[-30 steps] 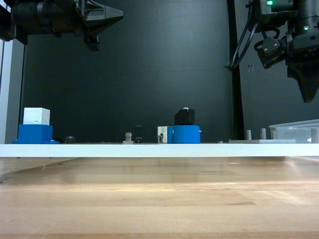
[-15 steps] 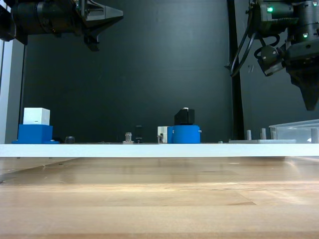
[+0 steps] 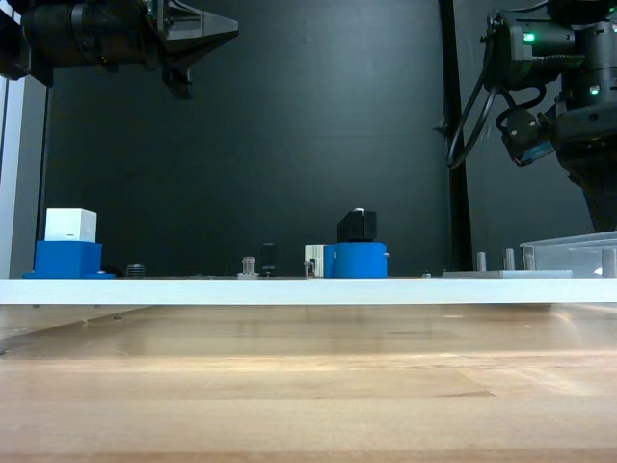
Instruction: Pick the 16mm cylinder and place it in the taskboard
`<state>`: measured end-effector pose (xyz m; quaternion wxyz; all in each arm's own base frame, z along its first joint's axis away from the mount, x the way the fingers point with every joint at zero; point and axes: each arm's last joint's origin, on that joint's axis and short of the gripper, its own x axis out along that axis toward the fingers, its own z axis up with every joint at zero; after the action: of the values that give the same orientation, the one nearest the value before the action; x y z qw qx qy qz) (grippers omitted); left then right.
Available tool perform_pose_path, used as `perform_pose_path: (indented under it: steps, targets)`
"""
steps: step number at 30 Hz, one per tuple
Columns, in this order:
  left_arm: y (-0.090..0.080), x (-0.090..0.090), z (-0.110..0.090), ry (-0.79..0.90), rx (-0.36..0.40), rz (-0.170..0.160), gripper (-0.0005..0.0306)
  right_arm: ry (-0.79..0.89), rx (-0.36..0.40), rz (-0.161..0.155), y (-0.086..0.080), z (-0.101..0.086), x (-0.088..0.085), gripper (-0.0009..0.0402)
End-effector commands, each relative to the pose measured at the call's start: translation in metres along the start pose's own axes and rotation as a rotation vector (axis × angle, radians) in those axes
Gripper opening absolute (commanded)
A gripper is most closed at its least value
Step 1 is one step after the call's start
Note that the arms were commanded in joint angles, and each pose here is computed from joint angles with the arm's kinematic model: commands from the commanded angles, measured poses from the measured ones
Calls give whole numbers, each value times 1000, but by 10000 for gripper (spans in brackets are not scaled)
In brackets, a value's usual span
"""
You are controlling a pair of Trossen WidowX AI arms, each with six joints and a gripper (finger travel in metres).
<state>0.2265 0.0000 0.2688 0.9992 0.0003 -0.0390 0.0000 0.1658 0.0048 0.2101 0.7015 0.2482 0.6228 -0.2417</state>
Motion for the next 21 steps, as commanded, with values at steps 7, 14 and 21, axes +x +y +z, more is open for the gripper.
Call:
perform_pose_path:
  steps: [7,14,21]
  targets:
    - [0,0,0,0,0,0,0,8,7,-8,4,2,9,188]
    - [0,0,0,0,0,0,0,8,22,-10,5,-2,18,188]
    - [0,0,0,0,0,0,0,-8,25,-24,5,-3,22,188]
